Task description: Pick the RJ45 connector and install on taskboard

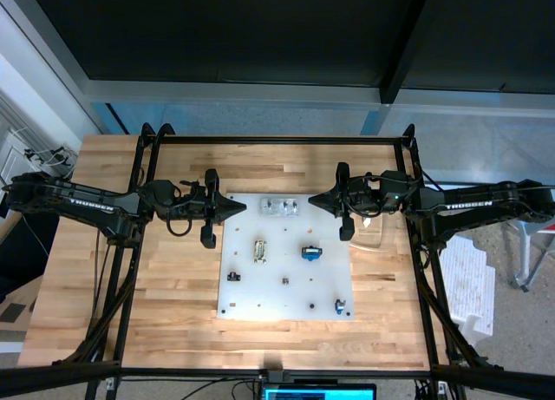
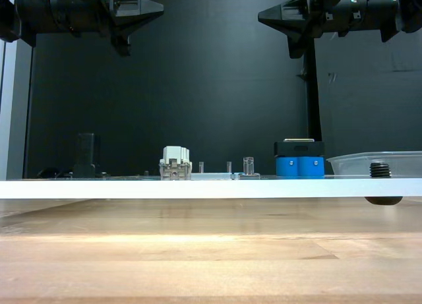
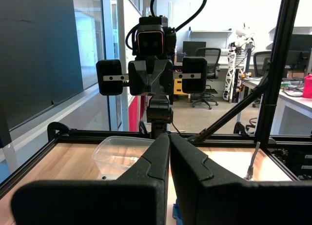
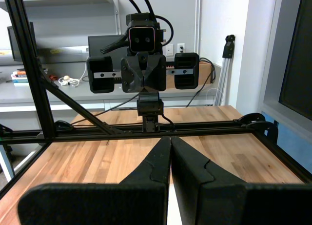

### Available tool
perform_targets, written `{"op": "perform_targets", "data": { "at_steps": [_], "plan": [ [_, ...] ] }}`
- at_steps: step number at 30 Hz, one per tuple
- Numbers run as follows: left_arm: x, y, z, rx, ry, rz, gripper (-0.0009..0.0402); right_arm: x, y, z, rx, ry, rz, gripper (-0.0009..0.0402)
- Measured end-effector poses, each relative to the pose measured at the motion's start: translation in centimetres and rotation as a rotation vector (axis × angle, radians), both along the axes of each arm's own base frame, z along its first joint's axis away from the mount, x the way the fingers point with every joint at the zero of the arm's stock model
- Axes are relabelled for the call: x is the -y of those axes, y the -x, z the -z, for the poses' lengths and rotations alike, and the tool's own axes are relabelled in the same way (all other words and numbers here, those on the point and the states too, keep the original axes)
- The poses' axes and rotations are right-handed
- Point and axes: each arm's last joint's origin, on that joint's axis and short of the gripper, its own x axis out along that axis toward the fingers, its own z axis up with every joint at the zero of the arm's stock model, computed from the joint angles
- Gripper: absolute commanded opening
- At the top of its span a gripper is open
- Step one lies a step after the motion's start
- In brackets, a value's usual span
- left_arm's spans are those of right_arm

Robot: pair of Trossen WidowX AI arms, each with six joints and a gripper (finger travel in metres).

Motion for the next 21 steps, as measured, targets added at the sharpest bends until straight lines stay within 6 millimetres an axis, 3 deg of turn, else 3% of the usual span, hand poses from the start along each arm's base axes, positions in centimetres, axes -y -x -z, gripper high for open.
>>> {"op": "perform_targets", "data": {
  "at_steps": [21],
  "plan": [
    [0.0,0.0,0.0,0.0,0.0,0.0,0.0,-0.01,0.02,-0.01,0.008,-0.008,0.0,0.0]
  ]
}}
